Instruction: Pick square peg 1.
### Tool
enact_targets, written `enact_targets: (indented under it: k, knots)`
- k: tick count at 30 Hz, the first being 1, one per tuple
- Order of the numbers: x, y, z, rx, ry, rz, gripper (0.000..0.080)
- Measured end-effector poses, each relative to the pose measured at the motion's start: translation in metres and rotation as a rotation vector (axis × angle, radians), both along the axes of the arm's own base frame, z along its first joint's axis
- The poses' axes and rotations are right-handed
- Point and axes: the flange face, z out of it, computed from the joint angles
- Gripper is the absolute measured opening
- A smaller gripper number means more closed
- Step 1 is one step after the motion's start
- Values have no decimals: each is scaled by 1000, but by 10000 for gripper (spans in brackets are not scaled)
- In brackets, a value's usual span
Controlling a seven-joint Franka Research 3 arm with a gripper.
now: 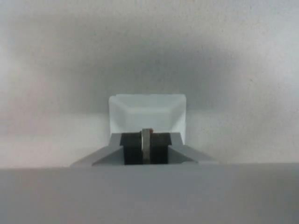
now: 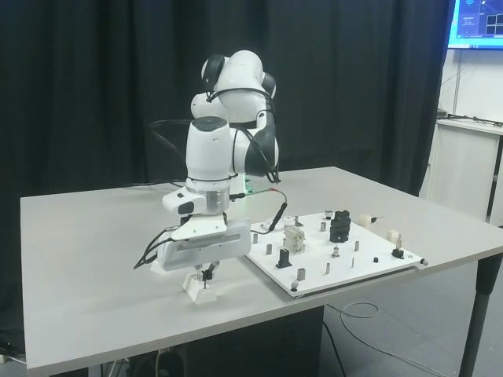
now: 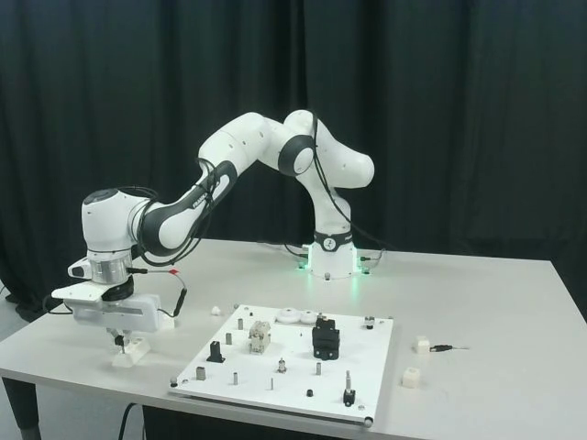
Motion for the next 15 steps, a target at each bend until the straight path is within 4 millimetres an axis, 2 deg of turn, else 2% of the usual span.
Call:
enact_targets:
  k: [15]
  knots:
    - [-1, 4, 36, 10, 9, -3, 30]
